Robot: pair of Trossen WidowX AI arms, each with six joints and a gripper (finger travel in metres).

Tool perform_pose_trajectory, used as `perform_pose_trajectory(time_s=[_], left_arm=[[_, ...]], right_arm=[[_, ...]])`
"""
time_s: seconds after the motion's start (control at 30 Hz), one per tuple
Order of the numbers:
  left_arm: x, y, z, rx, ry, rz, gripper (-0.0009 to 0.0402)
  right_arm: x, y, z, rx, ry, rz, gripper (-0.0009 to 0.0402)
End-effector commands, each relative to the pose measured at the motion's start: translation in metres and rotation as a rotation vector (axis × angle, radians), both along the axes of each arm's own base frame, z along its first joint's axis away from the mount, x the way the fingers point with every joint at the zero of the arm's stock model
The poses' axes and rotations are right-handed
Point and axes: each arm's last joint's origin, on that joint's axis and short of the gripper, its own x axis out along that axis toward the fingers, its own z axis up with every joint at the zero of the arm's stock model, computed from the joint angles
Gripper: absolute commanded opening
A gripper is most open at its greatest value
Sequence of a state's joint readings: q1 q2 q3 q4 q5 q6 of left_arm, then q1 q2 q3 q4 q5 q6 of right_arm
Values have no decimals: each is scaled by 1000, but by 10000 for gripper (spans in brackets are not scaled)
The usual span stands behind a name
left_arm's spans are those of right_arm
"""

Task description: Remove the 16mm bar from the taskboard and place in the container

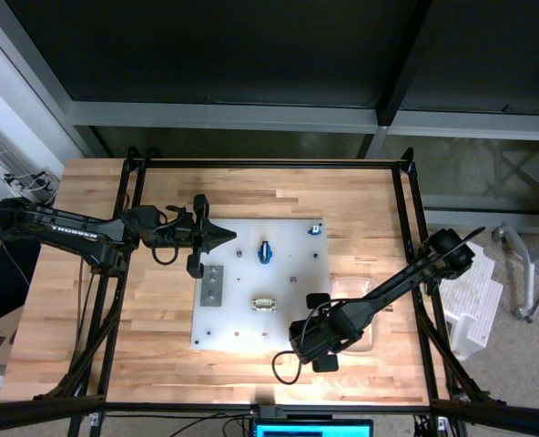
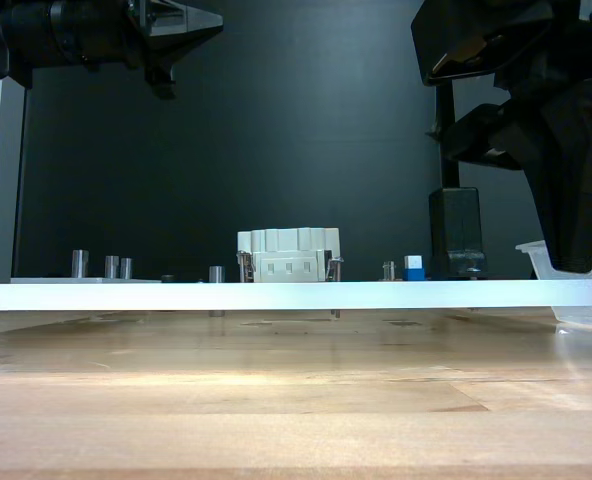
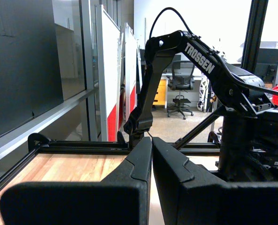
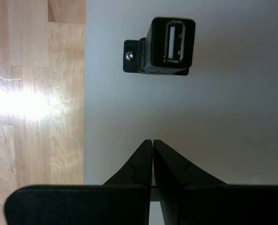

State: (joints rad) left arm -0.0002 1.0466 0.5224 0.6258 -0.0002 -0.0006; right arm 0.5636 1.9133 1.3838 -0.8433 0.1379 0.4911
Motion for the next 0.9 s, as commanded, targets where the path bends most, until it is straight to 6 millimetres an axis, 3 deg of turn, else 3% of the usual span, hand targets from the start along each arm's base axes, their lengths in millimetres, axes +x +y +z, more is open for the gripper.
perform_pose_trajectory(time_s=[0.03,0.53,0.9], left_arm=[[0,0,0,0,0,0,0],[0,0,0,0,0,0,0],[0,0,0,0,0,0,0]], right_arm=[[-1,-1,9,8,-15,0,2],[-35,-22,76,45,-70,-8,0],[-42,-27,85,46,-70,-9,0]])
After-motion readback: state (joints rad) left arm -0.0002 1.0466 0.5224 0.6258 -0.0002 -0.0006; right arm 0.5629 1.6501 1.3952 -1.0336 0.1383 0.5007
